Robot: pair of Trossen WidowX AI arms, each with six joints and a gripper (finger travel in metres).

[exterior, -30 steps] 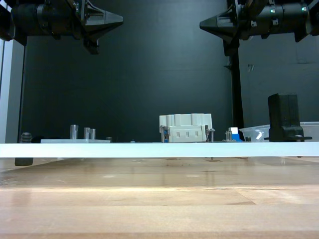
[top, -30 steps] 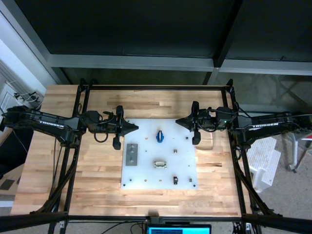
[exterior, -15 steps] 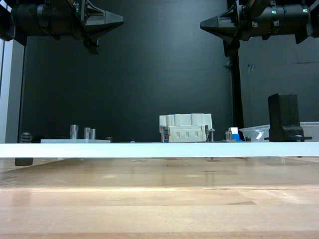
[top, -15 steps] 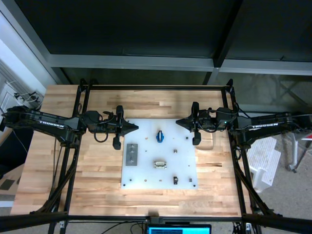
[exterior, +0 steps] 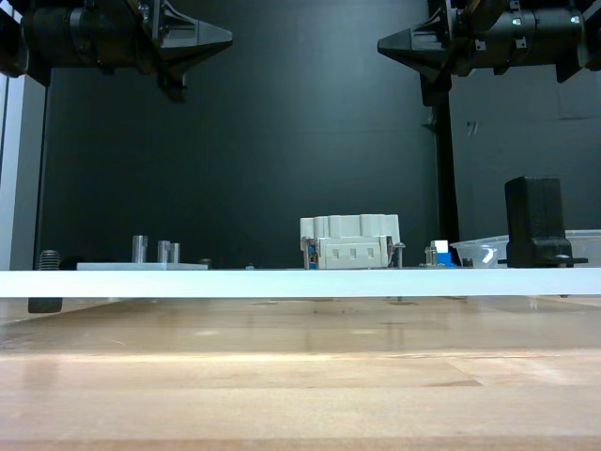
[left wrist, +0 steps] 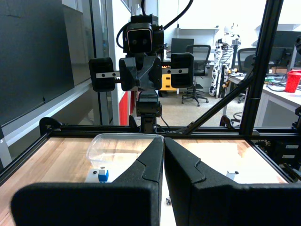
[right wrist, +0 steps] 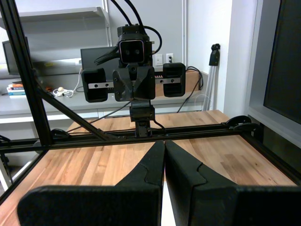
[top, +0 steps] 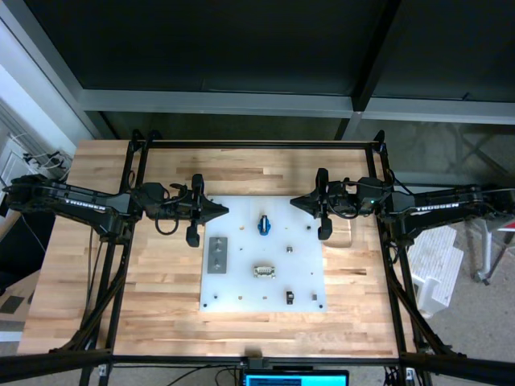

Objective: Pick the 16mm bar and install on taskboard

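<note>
Hovering unchanged from a second ago: left gripper (top: 222, 211) and right gripper (top: 294, 201), both clenched empty, high over taskboard (top: 241, 281) far corners. Nothing moved, so pick not started. No bar seen; maybe in tray (top: 344, 233), can't tell.
</note>
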